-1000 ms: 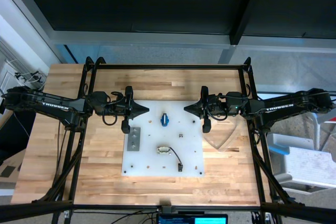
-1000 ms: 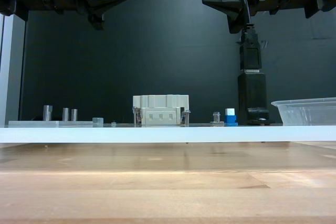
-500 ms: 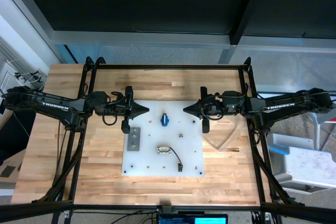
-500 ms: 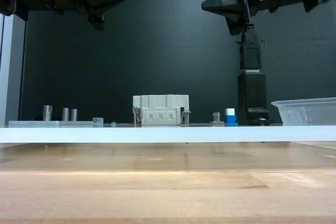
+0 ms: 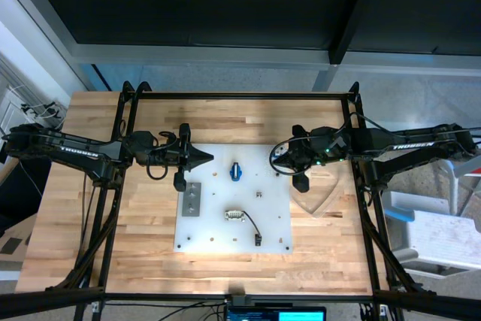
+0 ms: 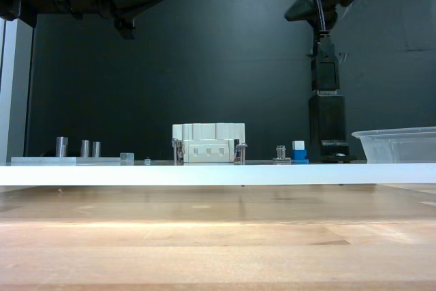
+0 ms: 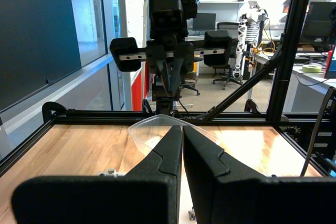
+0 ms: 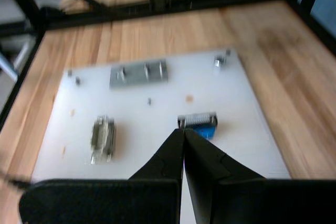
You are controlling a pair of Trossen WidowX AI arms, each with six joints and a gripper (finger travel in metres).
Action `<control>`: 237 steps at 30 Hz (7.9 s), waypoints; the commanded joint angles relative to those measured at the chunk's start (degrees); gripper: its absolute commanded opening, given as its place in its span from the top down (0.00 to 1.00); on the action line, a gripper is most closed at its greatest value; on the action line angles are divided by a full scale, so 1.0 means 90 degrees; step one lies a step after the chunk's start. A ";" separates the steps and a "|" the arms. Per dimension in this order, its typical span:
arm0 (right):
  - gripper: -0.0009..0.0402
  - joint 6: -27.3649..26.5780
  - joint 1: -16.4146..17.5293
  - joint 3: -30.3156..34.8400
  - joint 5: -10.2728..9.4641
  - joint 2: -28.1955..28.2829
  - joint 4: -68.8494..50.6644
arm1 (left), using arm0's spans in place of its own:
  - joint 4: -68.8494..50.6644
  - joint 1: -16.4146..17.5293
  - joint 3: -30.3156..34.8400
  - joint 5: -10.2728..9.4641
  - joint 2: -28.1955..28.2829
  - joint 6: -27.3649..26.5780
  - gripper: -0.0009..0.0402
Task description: Remove the USB connector from the USB hub and place in the container
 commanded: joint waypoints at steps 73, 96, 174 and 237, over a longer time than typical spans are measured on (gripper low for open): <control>0.53 0.2793 0.3398 0.3497 0.1421 0.4685 -0.2448 | 0.0002 0.0000 0.0000 0.0000 0.0000 0.0000 0.98; 0.55 0.2616 0.3191 0.3495 0.1282 0.5127 -0.2212 | 0.0002 0.0000 0.0000 0.0000 0.0000 0.0000 0.98; 0.98 0.2329 0.3201 0.3961 0.1183 0.5353 -0.2718 | 0.0002 0.0000 0.0000 0.0002 0.0000 0.0000 0.98; 0.98 0.1948 0.3198 0.4048 0.0947 0.5501 -0.2713 | 0.0002 0.0000 0.0000 0.0000 0.0000 0.0000 0.98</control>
